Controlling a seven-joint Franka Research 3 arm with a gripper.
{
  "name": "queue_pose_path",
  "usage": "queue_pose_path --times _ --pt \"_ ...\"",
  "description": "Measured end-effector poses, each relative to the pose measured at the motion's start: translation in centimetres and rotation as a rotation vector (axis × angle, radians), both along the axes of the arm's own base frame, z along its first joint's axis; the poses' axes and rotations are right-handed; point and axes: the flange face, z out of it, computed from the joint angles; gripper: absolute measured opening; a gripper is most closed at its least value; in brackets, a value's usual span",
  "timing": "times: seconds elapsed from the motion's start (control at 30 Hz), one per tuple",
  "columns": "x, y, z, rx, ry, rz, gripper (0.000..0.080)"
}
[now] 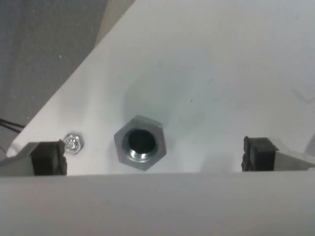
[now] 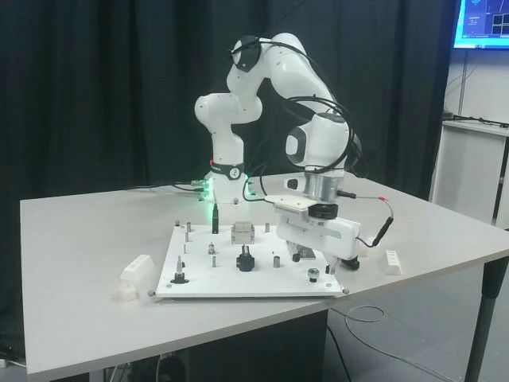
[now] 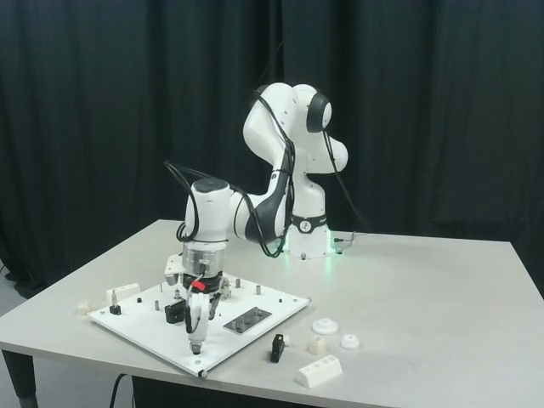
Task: Remove bolt 4.
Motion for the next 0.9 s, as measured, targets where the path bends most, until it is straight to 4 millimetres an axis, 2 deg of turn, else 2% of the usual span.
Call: queue_pose_path --times 0.9 --pt "0.76 -0.43 -1.02 0.016 0.007 0.014 0.0800"
